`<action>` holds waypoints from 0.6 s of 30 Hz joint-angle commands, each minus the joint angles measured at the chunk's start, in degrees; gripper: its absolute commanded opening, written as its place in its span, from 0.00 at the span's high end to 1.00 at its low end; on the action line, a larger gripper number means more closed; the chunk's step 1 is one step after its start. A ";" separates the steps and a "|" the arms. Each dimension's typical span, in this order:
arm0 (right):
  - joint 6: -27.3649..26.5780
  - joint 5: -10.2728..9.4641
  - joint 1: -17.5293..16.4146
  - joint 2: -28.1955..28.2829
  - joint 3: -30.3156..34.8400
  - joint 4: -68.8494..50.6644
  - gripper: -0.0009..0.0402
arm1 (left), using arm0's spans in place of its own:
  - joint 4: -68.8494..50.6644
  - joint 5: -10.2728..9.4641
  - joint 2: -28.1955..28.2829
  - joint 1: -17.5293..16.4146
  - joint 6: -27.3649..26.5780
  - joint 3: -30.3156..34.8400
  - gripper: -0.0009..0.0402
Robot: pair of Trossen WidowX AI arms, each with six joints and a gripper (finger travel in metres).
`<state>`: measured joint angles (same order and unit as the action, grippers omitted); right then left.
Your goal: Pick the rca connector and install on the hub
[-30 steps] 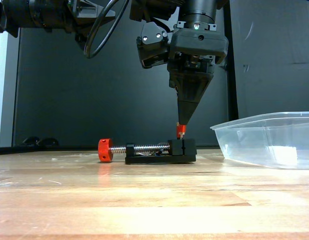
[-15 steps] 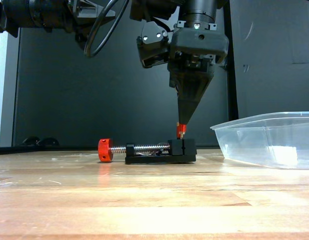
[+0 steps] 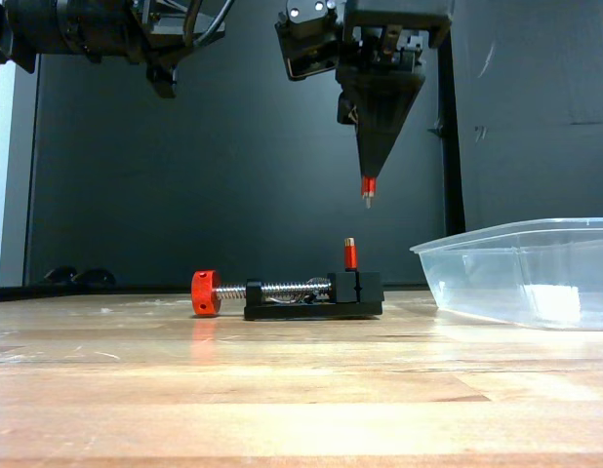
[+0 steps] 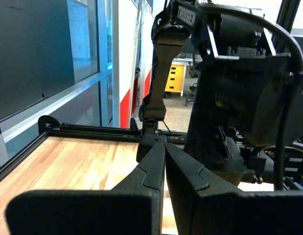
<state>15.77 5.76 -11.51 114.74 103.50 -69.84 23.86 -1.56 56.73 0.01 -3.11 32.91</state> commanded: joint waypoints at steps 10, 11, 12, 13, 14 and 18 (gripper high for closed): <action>-0.85 -1.31 1.01 0.24 0.26 -0.90 0.98 | 0.00 0.00 0.00 0.00 0.02 0.02 0.98; -0.90 -1.31 1.25 0.85 0.42 -0.94 0.98 | 0.00 0.00 0.00 0.00 0.02 0.02 0.98; -1.18 -1.31 1.44 1.27 0.90 -1.31 0.98 | 0.00 0.00 0.00 0.00 0.02 0.02 0.98; -1.31 -1.29 1.64 1.57 1.40 -1.51 0.98 | 0.02 0.00 0.00 0.00 0.02 0.02 0.98; -1.60 -1.31 1.79 2.56 2.12 -1.55 0.98 | 0.00 0.00 0.00 0.00 0.02 0.02 0.98; -2.82 -1.29 1.95 4.96 5.75 -2.97 0.98 | 0.02 0.00 0.00 0.00 0.02 0.02 0.98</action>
<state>13.45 4.47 -9.58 118.87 108.07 -72.29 23.86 -1.58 56.73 0.01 -3.11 32.91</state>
